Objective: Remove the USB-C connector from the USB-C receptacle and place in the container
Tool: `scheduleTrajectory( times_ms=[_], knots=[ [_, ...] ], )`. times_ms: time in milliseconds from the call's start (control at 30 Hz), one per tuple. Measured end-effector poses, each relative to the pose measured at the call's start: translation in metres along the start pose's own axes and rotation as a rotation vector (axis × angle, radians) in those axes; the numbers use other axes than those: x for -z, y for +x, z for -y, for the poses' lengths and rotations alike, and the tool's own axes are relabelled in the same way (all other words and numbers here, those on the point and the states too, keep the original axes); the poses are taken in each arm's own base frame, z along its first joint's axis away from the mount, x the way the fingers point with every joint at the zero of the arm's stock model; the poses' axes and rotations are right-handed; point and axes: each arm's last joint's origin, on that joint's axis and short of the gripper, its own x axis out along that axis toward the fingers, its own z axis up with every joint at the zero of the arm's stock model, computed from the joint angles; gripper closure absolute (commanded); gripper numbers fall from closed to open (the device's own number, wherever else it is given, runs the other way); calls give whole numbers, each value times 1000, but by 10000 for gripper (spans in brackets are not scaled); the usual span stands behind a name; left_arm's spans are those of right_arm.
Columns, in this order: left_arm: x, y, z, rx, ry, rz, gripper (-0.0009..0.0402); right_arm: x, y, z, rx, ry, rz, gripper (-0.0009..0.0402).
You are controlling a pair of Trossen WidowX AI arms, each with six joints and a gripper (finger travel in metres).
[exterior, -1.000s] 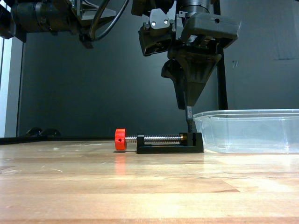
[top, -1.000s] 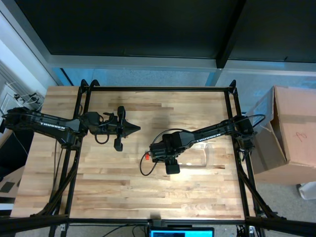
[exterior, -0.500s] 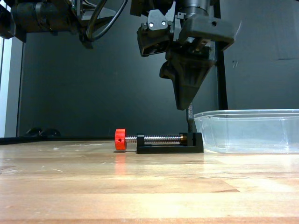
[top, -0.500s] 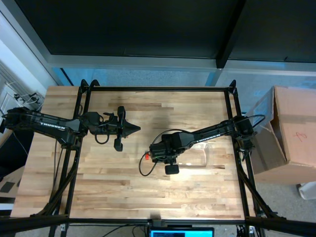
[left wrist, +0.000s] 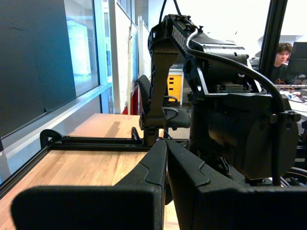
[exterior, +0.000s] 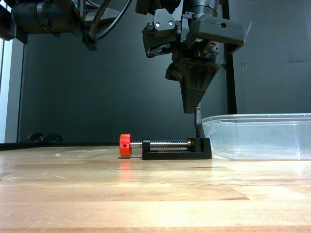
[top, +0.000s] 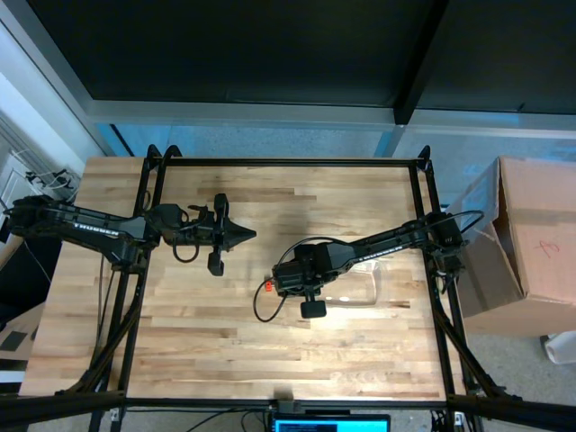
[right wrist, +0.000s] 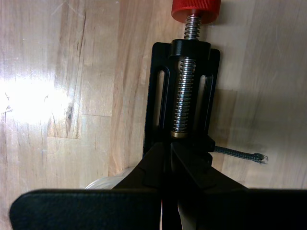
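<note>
Right gripper (exterior: 197,110), one of two here, hangs tip-down over one black screw clamp (exterior: 176,155) with one red knob (exterior: 125,144), one clear plastic container (exterior: 257,138) just beside it. Its fingers pinch shut on the top of the single small dark USB-C connector (exterior: 197,127), standing upright in the clamp. Left gripper (top: 245,235) hovers well apart, clenched on nothing. How deep the connector sits is hidden.

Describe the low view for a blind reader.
The right gripper points down, shut on the thin dark USB-C connector standing upright in the black screw clamp with red knob, beside the clear plastic container. The left gripper, shut, hovers over the wooden table's left half.
</note>
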Motion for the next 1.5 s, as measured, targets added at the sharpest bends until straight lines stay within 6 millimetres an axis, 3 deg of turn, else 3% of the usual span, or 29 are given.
scheduleTrajectory(
  times_ms=[433,933,1500],
  knots=[
    [0,0,0,0,0,0,393,-2,-4,-3,-11,-6,8,393],
    [0,0,0,0,0,0,393,-2,-46,-4,-39,-9,90,393],
    [0,0,0,0,0,0,393,-1,-47,-2,-26,0,93,393]
  ],
)
